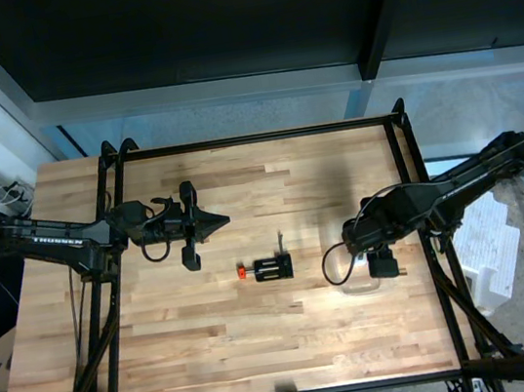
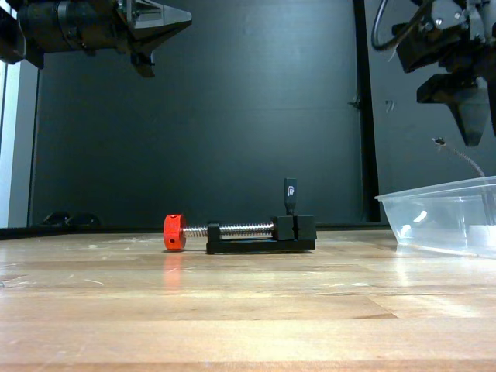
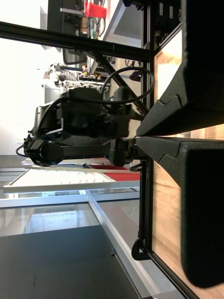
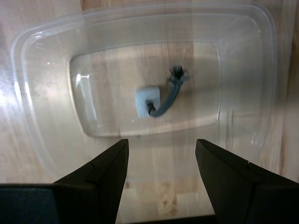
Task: Pick the USB-C connector and install on taskboard
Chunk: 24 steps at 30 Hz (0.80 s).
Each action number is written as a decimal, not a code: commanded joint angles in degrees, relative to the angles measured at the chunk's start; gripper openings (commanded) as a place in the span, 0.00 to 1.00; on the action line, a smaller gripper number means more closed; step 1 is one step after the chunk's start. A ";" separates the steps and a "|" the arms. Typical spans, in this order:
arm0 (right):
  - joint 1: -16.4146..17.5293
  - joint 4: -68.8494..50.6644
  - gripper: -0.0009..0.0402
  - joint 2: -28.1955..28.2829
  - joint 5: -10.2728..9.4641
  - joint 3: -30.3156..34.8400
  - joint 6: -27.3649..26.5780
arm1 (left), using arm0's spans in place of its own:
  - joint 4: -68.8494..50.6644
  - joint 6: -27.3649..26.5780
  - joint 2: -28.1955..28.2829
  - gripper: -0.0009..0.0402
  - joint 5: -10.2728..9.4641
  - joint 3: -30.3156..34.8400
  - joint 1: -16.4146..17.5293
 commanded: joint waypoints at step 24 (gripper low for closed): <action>0.31 16.57 0.50 4.90 -0.37 -11.47 -3.15 | 0.00 0.00 0.00 0.02 0.00 0.00 0.02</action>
